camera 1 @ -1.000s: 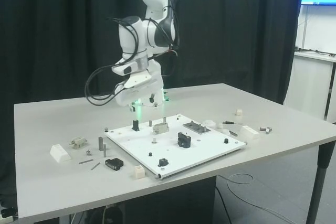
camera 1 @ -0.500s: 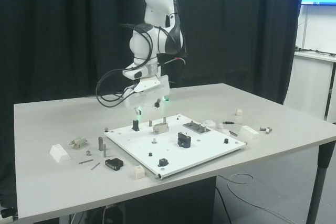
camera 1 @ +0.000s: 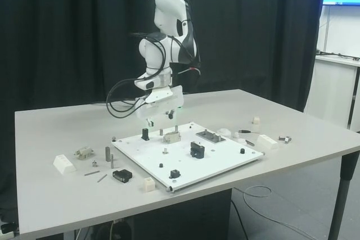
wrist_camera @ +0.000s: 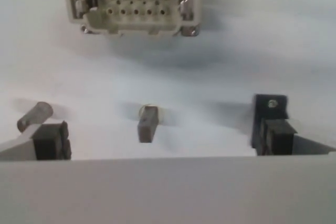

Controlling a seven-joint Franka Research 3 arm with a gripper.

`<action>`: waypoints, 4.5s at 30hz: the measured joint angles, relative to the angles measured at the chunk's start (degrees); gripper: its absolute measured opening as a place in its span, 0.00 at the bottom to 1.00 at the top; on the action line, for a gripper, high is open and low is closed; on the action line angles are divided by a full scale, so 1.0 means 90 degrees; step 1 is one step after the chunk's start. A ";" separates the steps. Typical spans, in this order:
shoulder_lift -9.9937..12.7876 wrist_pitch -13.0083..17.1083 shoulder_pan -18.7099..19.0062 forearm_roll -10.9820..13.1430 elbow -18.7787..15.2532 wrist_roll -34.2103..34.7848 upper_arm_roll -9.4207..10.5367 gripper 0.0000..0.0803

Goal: Remove square peg 3.

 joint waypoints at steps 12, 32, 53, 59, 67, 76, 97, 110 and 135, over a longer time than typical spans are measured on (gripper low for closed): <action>-0.0195 0.0224 0.0077 -0.0106 -0.0462 0.0337 0.0000 1.00; -0.0202 0.0484 0.0116 -0.0131 -0.0783 0.0685 0.0015 1.00; -0.0065 0.0874 0.0218 -0.0224 -0.0894 0.0736 0.0006 1.00; 0.0017 0.0962 0.0218 -0.0255 -0.0904 0.0736 -0.0006 1.00; 0.0085 0.1015 0.0217 -0.0255 -0.0908 0.0823 -0.0010 1.00; 0.0119 0.1103 0.0237 -0.0256 -0.0928 0.0830 -0.0001 1.00; 0.0232 0.1257 0.0399 -0.0331 -0.0979 0.0715 0.0014 1.00; 0.0373 0.1376 0.0401 -0.0331 -0.0985 0.0683 0.0014 1.00; 0.0415 0.1421 0.0413 -0.0331 -0.0997 0.0471 0.0031 0.42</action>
